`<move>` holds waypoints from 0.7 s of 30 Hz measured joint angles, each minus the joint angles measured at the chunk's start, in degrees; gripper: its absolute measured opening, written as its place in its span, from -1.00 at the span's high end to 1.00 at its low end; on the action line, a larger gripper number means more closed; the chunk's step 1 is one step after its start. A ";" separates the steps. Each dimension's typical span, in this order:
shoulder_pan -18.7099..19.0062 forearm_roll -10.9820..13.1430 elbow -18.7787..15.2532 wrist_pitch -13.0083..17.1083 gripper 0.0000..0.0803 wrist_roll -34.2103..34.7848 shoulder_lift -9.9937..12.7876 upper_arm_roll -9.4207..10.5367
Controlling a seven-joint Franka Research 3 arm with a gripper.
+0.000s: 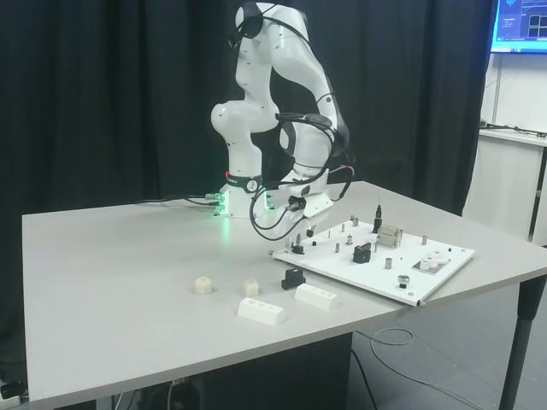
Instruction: Remove Ethernet.
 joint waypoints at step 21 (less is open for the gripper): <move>0.56 -1.03 -0.23 2.39 -0.31 -0.05 -0.01 -0.78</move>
